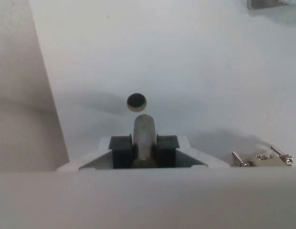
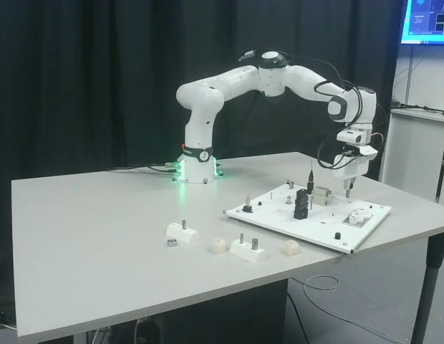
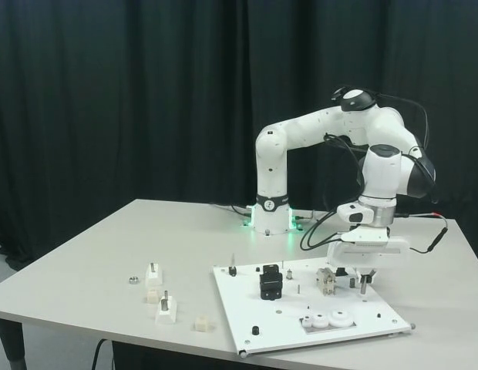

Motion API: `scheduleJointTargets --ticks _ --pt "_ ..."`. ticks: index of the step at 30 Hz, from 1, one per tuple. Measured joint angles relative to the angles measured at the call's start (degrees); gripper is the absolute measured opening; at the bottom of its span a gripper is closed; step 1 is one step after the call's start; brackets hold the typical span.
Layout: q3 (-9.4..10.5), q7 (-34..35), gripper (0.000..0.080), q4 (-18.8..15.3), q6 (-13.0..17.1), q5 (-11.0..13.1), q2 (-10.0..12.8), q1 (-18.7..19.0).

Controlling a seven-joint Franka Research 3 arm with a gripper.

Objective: Insert round peg 3.

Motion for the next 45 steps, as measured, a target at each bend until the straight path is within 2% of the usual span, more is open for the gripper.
scheduleJointTargets --ticks 15,27,45 --pt "0.65 0.00 0.0104 -0.12 0.02 0.11 -0.38 -0.44" --pt "0.76 0.00 0.0104 -0.10 0.01 1.93 -0.38 -0.92" --pt "1.12 0.77 0.0104 0.18 0.04 2.76 -0.38 -1.91"
